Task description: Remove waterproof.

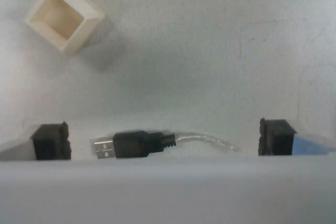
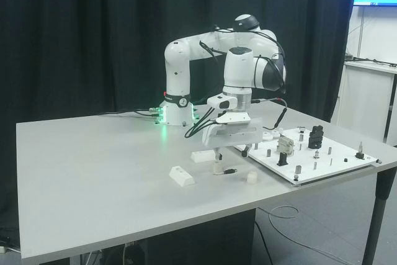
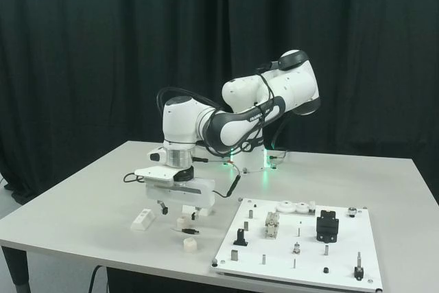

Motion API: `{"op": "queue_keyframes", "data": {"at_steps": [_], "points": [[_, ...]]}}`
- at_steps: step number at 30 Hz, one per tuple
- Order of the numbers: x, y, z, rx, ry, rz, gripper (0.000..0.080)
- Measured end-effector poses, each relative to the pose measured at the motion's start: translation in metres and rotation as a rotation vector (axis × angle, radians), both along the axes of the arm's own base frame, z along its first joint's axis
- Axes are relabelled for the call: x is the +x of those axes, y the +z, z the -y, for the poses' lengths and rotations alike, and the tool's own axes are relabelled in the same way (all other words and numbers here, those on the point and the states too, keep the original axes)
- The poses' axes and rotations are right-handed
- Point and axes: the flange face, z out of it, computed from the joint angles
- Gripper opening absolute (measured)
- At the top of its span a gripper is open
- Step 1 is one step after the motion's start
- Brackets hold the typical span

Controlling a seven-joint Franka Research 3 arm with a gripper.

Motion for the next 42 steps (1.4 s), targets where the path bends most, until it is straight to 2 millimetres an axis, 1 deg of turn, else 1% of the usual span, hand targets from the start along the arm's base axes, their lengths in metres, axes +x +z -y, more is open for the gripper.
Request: {"op": "queue_keyframes", "data": {"at_steps": [29,42], "points": [[0.0016,-0.0045,-0.0005,-0.006,0.001,0.010,0.0800],[0.0037,-0.0037,-0.0012,-0.007,0.004,0.016,0.0800]]}}
